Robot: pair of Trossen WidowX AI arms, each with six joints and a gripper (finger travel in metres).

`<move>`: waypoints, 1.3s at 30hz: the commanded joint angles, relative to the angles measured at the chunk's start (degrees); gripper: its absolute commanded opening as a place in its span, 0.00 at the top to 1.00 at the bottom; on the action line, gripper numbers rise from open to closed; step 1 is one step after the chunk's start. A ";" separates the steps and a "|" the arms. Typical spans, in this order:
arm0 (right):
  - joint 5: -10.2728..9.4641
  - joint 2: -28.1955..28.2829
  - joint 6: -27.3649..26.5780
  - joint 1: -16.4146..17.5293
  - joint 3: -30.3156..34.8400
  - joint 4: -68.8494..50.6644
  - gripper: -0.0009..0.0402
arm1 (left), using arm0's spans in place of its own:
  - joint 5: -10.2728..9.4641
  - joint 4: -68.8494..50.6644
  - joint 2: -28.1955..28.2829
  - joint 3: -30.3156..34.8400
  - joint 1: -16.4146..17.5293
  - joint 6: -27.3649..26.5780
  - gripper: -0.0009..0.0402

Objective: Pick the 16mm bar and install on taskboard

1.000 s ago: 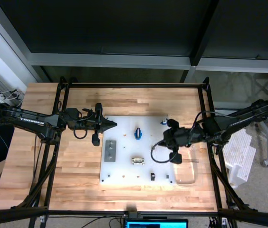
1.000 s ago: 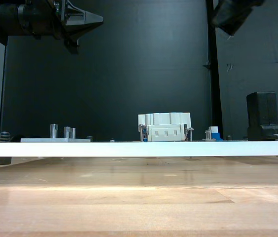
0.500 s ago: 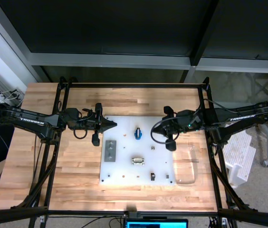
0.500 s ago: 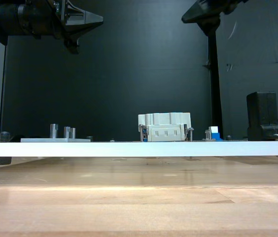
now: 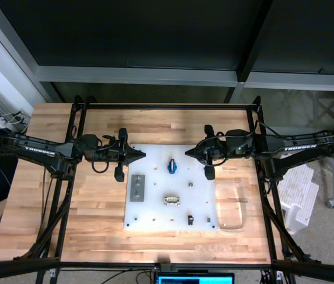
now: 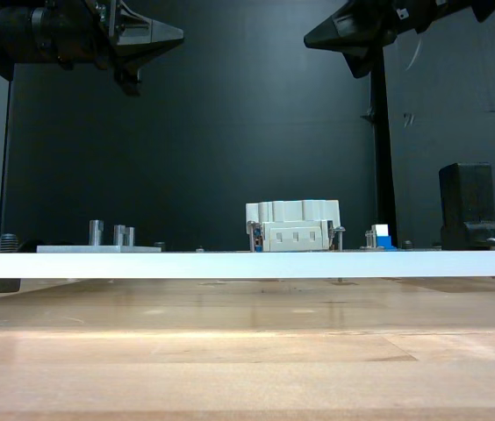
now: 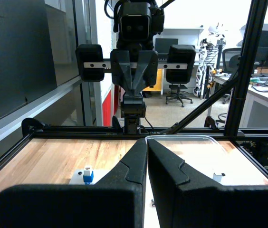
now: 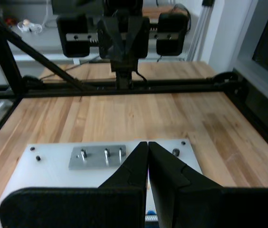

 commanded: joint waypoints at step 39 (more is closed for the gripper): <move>-2.91 -3.30 0.70 -1.20 -16.26 28.37 0.98 | 0.02 0.00 0.02 0.00 0.00 0.02 0.98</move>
